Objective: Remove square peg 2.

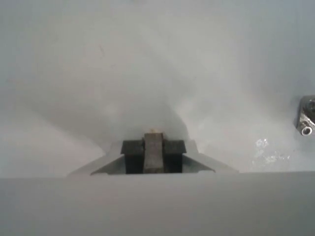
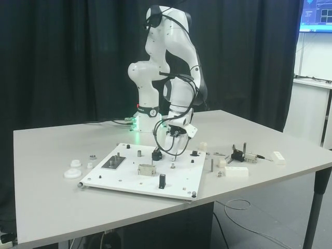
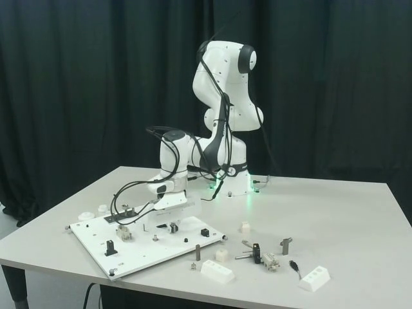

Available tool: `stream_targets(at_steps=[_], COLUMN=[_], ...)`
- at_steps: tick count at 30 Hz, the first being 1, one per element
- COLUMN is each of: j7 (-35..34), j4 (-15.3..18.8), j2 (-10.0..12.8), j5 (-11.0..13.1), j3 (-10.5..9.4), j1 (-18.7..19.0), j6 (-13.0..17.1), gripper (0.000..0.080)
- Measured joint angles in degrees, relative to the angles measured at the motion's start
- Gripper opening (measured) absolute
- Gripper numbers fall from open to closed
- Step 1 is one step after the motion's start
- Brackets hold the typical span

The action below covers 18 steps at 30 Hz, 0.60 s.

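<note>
Low over the white assembly board [image 2: 129, 179], a grey square peg [image 1: 153, 152] is seen clamped between the black-padded gripper [image 1: 153, 156], so a straight upward lift is judged next.

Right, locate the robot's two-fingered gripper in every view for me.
Wrist view: gripper in the foreground, shut on a grey square peg, white flat board behind.
First room view: gripper mid-picture, over the board's far half.
Second room view: gripper left of centre, over the board.
Shared landmark: the board.
</note>
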<state>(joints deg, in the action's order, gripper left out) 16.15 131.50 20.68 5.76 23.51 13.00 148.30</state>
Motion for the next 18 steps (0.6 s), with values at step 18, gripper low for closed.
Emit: stream_targets(at_steps=[18], j7=[0.0], j4=[-1.7], j2=[-4.4], j5=[-0.7], j3=[0.9], j1=[0.0], j6=[-7.5], gripper=[0.0075])
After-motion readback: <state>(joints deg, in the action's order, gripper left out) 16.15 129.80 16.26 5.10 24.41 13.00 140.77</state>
